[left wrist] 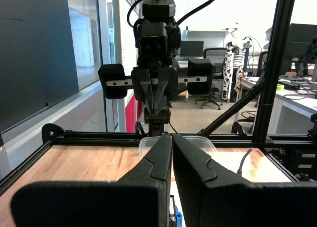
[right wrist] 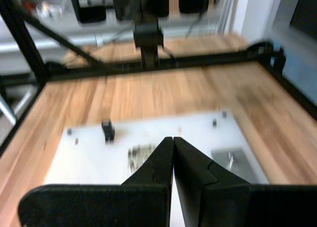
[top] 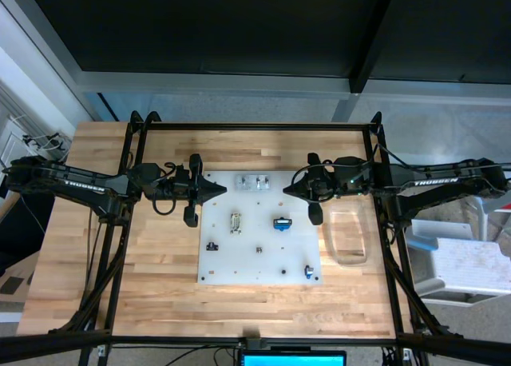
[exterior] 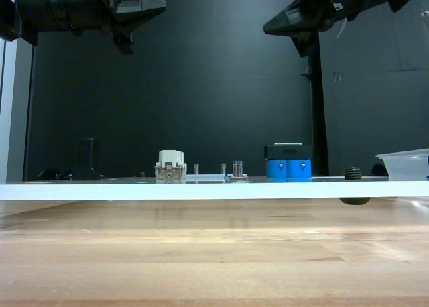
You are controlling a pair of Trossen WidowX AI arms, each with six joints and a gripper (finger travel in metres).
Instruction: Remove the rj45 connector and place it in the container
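My left gripper [top: 217,189] and right gripper [top: 291,188] hang clenched, empty, above the white board's [top: 239,266] far edge. I judge the blue rj45 connector [top: 281,224], mid-board, nearer the right gripper.

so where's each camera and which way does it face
high: above near edge, looking down; left gripper, right gripper above board, jaws shut.
low: table height, near edge, level; both grippers overhead.
left wrist: left arm, past own jaws to right arm, tub.
right wrist: right arm, past own jaws to board.
shared: high, low show blue block.
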